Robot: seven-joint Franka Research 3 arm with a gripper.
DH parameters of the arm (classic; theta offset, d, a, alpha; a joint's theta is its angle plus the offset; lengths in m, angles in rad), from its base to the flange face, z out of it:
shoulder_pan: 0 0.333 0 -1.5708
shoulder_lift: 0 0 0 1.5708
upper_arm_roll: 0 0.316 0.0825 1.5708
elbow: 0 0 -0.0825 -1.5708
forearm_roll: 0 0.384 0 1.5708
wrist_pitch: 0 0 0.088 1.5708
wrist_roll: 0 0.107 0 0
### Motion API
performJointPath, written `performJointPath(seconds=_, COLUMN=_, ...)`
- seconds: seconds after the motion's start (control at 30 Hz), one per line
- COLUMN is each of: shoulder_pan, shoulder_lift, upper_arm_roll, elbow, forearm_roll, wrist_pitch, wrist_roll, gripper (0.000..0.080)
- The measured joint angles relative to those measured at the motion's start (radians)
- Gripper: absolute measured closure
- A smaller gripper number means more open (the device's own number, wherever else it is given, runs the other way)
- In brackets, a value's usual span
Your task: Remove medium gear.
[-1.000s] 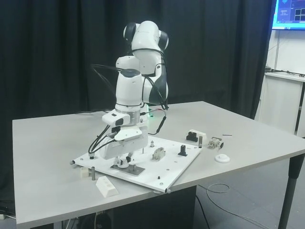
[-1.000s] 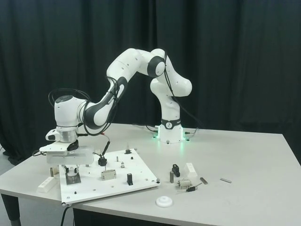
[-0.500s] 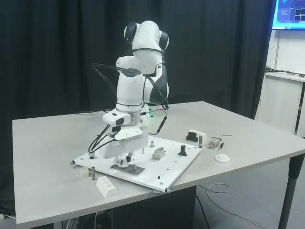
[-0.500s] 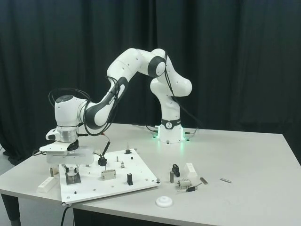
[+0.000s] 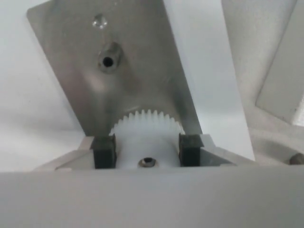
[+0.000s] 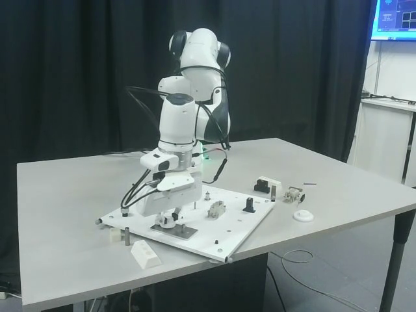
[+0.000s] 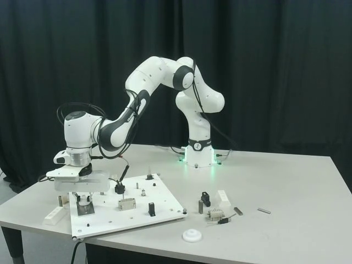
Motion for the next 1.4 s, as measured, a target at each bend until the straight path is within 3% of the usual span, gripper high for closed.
performJointPath(seconds=0.37, shoulder_pan=0.001, shoulder_lift=0.000, upper_arm_roll=0.000, elbow=0.000, forearm_roll=-0.001, wrist_pitch=0.000, wrist_roll=-0.055, gripper=0.0522)
performJointPath(seconds=0.57, shoulder_pan=0.002, shoulder_lift=0.000, upper_arm_roll=-0.001, elbow=0.001, forearm_roll=-0.001, wrist_pitch=0.000, wrist_roll=0.021, gripper=0.0522)
performJointPath(seconds=0.9, shoulder_pan=0.004, shoulder_lift=0.000, upper_arm_roll=-0.002, elbow=0.001, forearm_roll=-0.004, wrist_pitch=0.000, wrist_roll=0.005, gripper=0.0522)
performJointPath(seconds=1.13, shoulder_pan=0.006, shoulder_lift=0.000, upper_arm_roll=-0.007, elbow=0.001, forearm_roll=-0.004, wrist_pitch=-0.003, wrist_roll=0.102, gripper=0.0522)
performJointPath(seconds=1.4, shoulder_pan=0.017, shoulder_lift=-0.001, upper_arm_roll=-0.016, elbow=0.002, forearm_roll=-0.009, wrist_pitch=-0.008, wrist_roll=0.091, gripper=0.0522)
